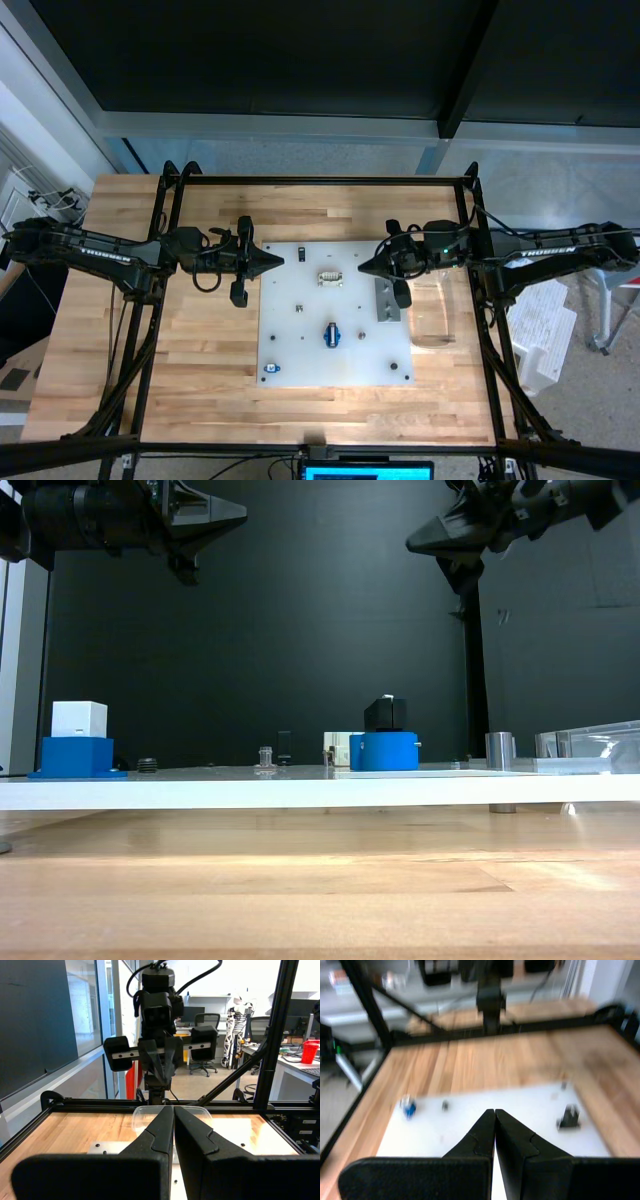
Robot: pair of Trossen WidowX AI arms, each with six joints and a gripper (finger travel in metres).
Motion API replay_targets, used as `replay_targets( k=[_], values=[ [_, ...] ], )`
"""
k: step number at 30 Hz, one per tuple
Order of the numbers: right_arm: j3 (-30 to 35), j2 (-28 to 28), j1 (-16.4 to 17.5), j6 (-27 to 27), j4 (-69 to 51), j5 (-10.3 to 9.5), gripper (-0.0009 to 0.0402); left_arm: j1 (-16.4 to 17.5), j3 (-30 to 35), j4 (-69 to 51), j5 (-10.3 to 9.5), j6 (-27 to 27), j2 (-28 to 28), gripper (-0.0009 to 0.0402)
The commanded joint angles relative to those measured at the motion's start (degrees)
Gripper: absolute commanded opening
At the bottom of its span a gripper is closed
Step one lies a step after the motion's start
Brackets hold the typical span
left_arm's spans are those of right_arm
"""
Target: Remove the 16mm cylinder and place in the container
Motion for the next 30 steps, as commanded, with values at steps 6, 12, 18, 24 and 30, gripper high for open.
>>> replay_targets(
  k=[6,12,18,24,30],
  values=[
    [9.79,7.48,5.01,0.22,-20.37,3.21,0.0,0.02,0.0,0.0,0.02,0.02,0.02,0.0],
    [15.78,13.42,9.18,1.29,-29.7,5.16,0.0,0.02,0.0,-0.02,0.02,0.02,0.02,0.0],
    [20.11,18.27,12.9,2.78,-35.82,7.41,0.0,0.0,0.0,-0.02,0.02,0.02,0.02,0.0],
    [22.67,22.25,16.15,4.68,-39.06,10.73,0.0034,0.02,0.0,0.0,0.02,0.02,0.02,0.0],
    [24.37,25.9,17.22,7.06,-41.27,10.82,0.0102,0.02,0.0,0.0,0.02,0.02,0.02,0.0]
  ],
)
